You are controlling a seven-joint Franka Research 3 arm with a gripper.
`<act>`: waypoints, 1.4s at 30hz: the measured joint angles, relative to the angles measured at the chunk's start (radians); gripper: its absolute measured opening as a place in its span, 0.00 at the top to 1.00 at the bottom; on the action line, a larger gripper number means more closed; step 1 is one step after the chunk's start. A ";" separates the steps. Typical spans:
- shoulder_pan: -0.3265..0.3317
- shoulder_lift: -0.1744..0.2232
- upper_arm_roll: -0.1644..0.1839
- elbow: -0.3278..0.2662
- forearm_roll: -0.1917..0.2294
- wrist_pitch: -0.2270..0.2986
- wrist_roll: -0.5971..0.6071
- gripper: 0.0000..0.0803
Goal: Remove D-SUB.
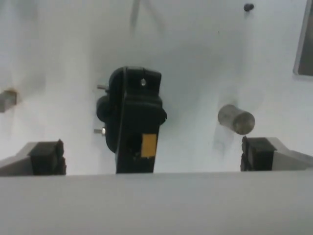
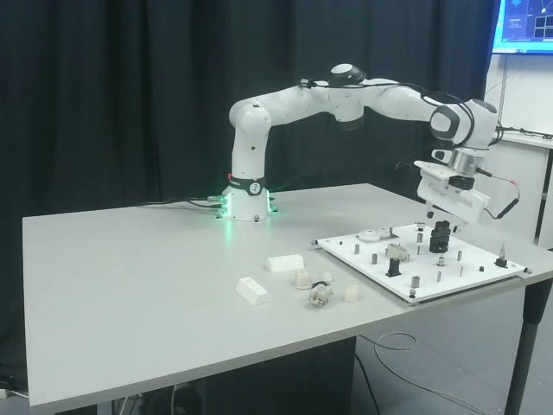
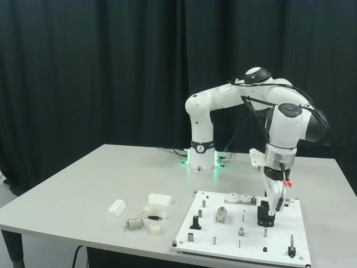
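Fingers (image 1: 151, 154) spread wide, hovering just above the black D-SUB (image 1: 131, 117), nothing gripped. D-SUB sits upright on the white board (image 2: 467, 275); grey peg (image 1: 236, 119) at its 3 o'clock.

Gripper (image 1: 152, 155) wide open, pointing down.

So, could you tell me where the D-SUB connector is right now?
The black D-SUB connector stands on the white board, directly below the open gripper in the wrist view, with a grey peg beside it.
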State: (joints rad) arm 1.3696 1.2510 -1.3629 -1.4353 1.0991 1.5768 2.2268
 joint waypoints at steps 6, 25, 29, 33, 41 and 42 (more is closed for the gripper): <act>0.010 0.001 0.002 -0.022 -0.010 0.025 0.004 0.00; 0.016 0.000 0.015 -0.046 0.008 0.034 0.007 0.00; 0.019 0.000 0.015 -0.046 0.008 0.034 0.007 0.00; 0.021 0.000 0.015 -0.046 0.008 0.036 0.007 0.15; 0.021 -0.001 0.015 -0.046 0.008 0.040 0.007 0.37; 0.021 -0.002 0.015 -0.046 0.008 0.040 0.007 0.37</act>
State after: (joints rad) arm 1.3904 1.2494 -1.3483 -1.4816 1.1071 1.6172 2.2334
